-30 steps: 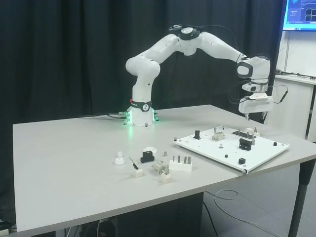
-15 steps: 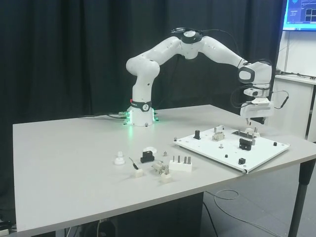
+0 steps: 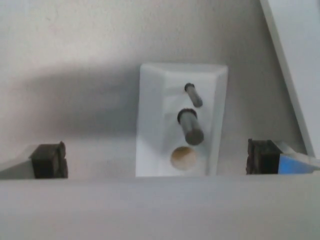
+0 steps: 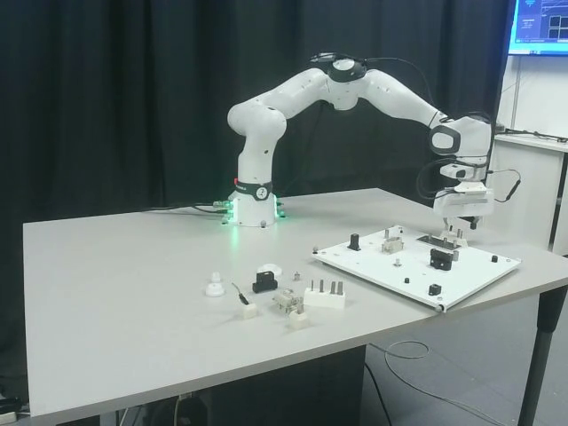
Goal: Pick round peg 2.
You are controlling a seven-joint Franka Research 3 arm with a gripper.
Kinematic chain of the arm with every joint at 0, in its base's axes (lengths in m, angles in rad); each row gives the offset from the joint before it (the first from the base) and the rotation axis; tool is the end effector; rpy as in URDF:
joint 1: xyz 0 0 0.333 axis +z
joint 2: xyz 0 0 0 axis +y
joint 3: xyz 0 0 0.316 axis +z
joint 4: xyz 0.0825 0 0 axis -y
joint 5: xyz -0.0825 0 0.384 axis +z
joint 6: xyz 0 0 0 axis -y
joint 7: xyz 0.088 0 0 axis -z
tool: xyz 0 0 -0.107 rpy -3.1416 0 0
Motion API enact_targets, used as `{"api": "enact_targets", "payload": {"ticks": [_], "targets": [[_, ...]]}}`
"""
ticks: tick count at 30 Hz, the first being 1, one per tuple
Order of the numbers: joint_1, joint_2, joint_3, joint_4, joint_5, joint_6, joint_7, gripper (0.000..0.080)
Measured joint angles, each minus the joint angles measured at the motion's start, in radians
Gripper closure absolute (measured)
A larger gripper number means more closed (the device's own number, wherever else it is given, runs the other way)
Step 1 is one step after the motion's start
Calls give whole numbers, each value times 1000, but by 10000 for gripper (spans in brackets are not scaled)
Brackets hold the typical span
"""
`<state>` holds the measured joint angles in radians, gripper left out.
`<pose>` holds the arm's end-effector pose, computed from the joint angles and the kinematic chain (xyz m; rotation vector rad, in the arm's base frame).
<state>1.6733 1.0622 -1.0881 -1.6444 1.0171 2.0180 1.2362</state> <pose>0.4555 0.4934 0.2143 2.7805 -1.4193 0.0109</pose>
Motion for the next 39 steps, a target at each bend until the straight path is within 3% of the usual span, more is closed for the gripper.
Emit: {"api": "enact_targets", "payload": {"ticks": [6, 7, 12, 13, 22, 23, 28, 29, 39], "targets": [[-17, 4, 12, 11, 0, 0, 0, 3], [-19, 4, 13, 12, 0, 0, 0, 94], [-28, 4, 20, 15, 0, 0, 0, 94], [-29, 4, 21, 15, -1, 0, 0, 290], [-37, 6, 24, 15, -5, -2, -1, 290], [-38, 6, 25, 15, -6, -3, -1, 612], [-41, 7, 25, 16, -9, -4, -2, 612], [-41, 7, 25, 16, -10, -5, -2, 729], [-44, 6, 17, 17, -15, -10, -2, 728]]}}
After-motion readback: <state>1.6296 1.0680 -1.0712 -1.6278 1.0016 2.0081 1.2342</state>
